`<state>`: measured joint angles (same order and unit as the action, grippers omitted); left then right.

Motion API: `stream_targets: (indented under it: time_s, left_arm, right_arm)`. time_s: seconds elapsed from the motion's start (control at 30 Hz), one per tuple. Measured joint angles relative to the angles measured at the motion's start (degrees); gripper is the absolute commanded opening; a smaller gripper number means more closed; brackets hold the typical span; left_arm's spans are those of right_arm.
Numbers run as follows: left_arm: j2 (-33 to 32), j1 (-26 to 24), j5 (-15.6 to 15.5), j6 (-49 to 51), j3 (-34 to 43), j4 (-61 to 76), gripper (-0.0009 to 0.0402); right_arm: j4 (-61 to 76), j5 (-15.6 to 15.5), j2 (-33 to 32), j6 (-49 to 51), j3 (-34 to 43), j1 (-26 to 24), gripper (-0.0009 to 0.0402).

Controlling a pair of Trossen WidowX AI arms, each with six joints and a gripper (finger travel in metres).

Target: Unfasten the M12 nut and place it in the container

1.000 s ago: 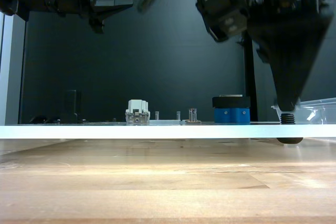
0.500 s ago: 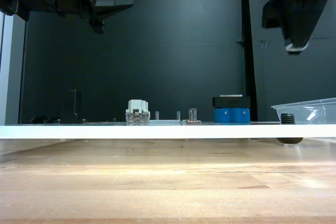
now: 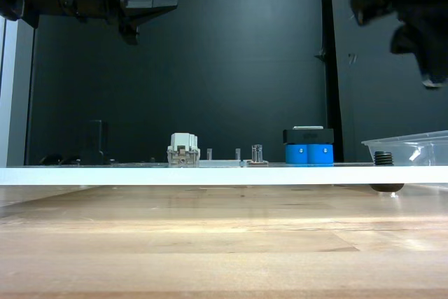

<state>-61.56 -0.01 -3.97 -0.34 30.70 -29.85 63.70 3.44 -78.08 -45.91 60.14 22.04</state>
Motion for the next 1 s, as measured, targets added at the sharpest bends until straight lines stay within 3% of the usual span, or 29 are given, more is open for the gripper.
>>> stream_targets:
  time_s: [0.27,0.67,0.77,1.0]
  left_arm:
    - [0.0,0.0,0.0,0.0,0.0,0.0,0.0]
    - [0.0,0.0,0.0,0.0,0.0,0.0,0.0]
    - [0.0,0.0,0.0,0.0,0.0,0.0,0.0]
    - [0.0,0.0,0.0,0.0,0.0,0.0,0.0]
  right_arm:
    - [-0.2,0.0,9.0,0.0,-10.1,-2.5,0.0012]
    - [-12.4,-0.1,6.9,-0.1,-22.9,-2.7,0.0022]
    - [-13.4,-0.1,6.6,-0.2,-23.9,-2.7,0.006]
    - [-14.1,0.0,6.6,-0.2,-24.0,-2.8,0.0198]
